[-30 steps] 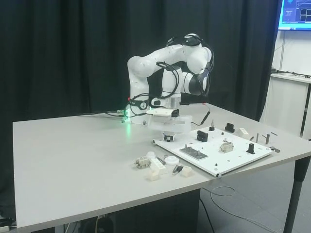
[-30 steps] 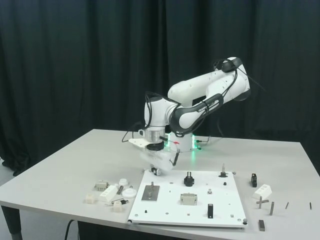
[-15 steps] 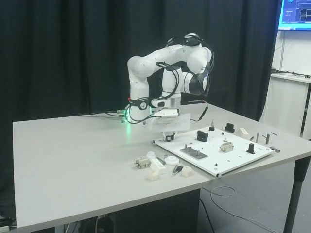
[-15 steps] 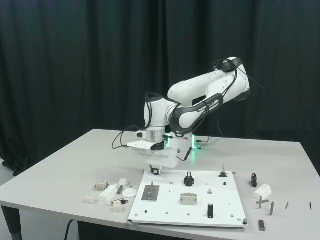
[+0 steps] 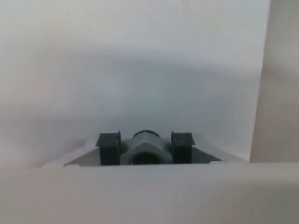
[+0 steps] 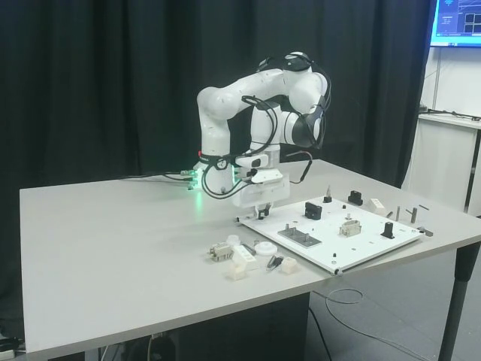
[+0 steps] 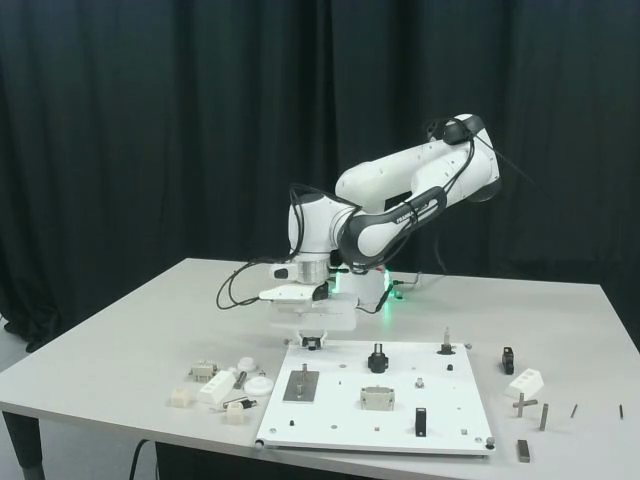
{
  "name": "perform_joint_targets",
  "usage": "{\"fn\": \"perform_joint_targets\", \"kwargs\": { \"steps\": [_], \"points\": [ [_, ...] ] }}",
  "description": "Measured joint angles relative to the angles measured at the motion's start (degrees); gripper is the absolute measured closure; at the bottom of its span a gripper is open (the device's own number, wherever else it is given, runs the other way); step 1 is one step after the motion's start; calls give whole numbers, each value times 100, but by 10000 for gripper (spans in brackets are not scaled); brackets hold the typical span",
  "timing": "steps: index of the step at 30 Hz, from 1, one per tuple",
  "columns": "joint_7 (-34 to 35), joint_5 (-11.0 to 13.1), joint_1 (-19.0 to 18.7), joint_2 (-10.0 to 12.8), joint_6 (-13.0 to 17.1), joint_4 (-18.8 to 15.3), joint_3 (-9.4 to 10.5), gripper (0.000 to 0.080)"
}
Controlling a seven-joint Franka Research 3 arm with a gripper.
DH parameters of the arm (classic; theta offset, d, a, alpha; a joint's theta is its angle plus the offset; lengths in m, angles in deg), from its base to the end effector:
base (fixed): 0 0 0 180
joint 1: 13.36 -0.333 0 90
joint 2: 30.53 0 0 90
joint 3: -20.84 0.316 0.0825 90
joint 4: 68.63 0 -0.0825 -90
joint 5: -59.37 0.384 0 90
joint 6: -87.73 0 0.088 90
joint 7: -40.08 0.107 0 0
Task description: Remove bolt 4.
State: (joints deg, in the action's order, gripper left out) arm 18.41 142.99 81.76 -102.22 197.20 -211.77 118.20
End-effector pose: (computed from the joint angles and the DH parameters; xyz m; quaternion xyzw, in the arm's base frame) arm 0.4292 -0.0378 0.1991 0.9558 -0.2940 -0.0007 0.0084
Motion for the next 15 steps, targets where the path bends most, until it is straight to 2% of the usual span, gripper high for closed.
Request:
{"fn": "perform_joint_targets", "kwargs": {
  "steps": [15],
  "points": [
    [-1527,2,4,0,-37,1,-10,573]
  ]
}}
